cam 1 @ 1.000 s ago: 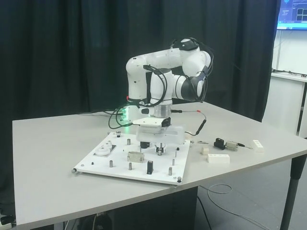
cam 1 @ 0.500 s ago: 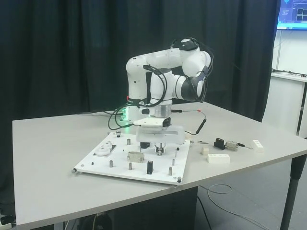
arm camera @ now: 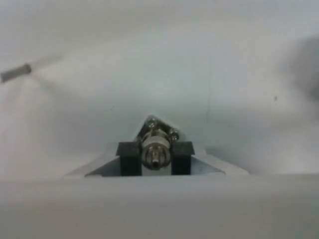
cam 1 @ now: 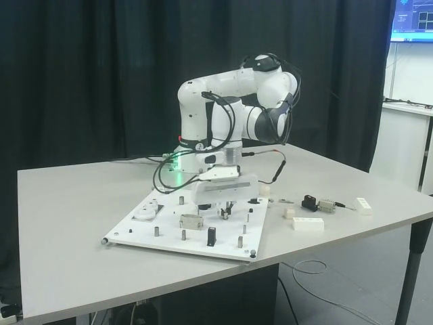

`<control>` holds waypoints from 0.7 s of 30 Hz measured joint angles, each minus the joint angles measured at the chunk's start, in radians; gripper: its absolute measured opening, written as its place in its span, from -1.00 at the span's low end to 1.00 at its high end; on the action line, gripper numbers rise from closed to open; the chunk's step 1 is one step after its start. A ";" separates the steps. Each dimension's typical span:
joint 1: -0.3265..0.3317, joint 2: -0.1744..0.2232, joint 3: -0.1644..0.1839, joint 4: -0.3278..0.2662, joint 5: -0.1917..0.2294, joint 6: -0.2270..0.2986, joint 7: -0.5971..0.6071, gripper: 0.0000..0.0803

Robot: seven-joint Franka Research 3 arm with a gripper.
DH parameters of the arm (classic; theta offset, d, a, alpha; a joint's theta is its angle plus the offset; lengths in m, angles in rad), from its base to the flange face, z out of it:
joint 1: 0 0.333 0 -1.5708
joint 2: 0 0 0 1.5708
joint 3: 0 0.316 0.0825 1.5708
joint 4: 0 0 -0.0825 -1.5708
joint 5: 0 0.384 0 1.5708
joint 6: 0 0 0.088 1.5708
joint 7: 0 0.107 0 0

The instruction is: Remove BNC.

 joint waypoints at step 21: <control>0.004 0.000 0.002 -0.006 0.001 0.016 -0.497 -0.69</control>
